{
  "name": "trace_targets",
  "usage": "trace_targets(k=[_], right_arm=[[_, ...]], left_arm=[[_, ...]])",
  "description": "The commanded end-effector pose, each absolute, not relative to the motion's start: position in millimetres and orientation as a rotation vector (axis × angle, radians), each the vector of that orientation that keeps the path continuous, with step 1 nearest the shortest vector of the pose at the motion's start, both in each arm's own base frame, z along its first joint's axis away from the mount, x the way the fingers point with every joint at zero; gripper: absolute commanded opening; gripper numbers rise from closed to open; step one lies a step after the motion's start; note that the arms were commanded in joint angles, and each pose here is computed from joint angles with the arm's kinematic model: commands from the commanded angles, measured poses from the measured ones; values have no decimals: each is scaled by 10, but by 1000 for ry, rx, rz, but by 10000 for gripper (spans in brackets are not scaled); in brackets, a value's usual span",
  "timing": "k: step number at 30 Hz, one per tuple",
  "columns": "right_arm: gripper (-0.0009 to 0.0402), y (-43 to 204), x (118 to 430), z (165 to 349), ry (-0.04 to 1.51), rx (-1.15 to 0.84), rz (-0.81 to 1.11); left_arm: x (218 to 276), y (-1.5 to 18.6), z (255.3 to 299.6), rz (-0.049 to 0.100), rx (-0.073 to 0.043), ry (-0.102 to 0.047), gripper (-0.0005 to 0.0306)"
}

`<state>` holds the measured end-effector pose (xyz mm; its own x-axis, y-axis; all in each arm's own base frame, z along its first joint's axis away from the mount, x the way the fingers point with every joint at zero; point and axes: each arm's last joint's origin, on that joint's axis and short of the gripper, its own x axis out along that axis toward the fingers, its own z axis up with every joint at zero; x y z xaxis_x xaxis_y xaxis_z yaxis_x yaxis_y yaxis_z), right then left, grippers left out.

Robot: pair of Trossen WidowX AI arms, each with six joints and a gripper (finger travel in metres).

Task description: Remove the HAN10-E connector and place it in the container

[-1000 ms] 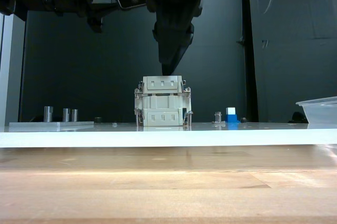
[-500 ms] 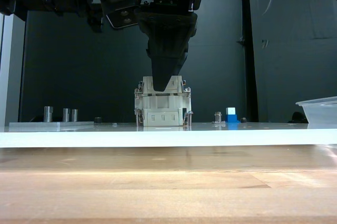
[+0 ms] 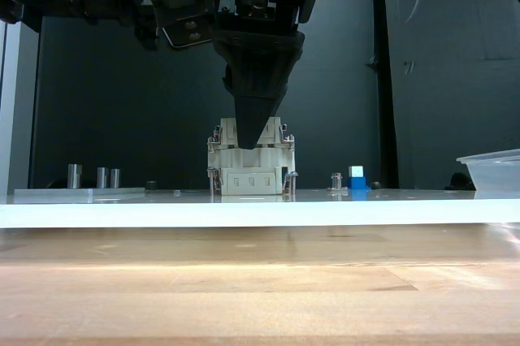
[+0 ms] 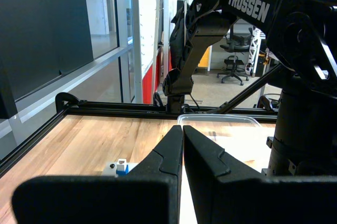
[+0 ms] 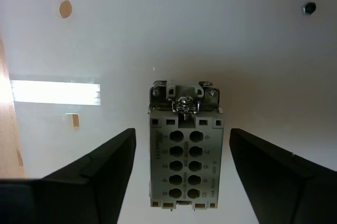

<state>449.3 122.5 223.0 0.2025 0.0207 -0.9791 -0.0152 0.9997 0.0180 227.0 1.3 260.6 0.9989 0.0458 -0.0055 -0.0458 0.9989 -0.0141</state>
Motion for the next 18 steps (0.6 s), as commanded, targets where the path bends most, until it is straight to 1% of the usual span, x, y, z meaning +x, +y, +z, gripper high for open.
trace_targets(k=[1,13,18], right_arm=[[214,1227,4492,2232,1366,1,29],[98,1231,4490,2234,1366,-1,33],[58,1239,4486,2242,1366,-5,47]], left_arm=[[2271,14,2608,46,-14,4,0],[2271,14,2607,46,-14,5,0],[2271,14,2608,46,-14,4,0]])
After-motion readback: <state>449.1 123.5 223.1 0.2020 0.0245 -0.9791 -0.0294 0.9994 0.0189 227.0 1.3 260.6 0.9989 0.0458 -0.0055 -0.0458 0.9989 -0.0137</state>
